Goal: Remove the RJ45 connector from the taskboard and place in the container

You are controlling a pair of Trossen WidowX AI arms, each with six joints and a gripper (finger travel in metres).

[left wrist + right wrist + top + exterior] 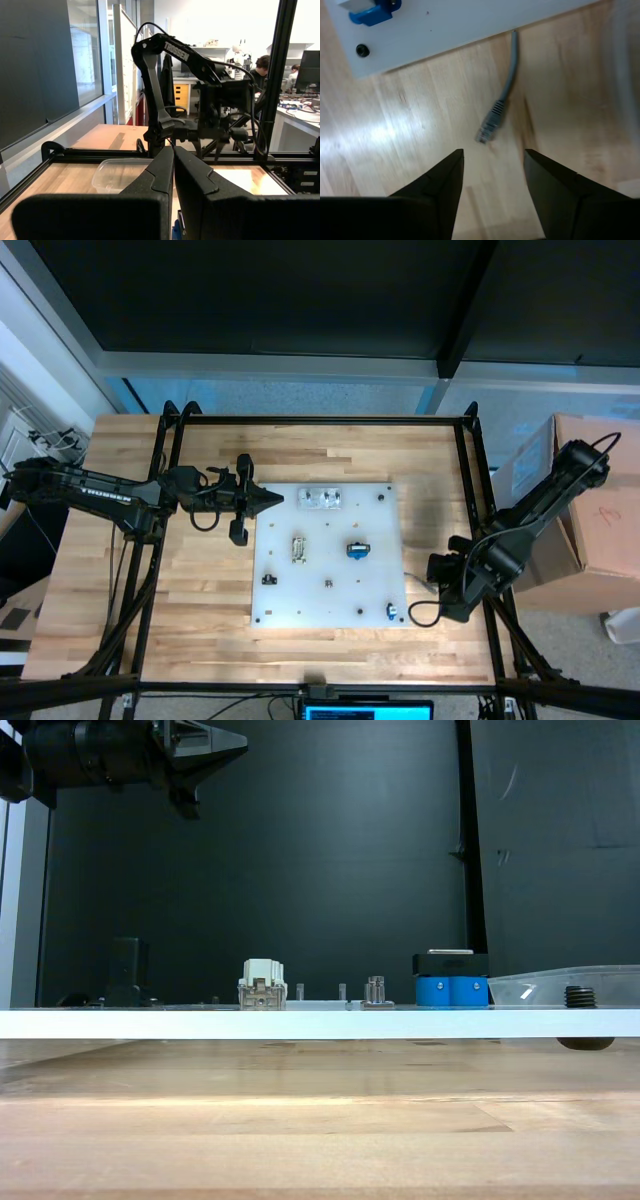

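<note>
**Q:** Nearest item?
**A:** My right end effector (pixel 493 152), fingers spread wide, empty, above the desk (pixel 410 115).
**Q:** RJ45 connector (pixel 490 122)?
**A:** Clear of the taskboard (pixel 445 25), lying free on the desk just ahead of my gap. Its long axis runs away toward the board's edge, plug end nearer me. Clear plug, grey boot, short grey cable.
**Q:** Left end effector (pixel 173 150)?
**A:** Fingers closed, empty, raised by the board's left edge. My right is nearer.
</note>
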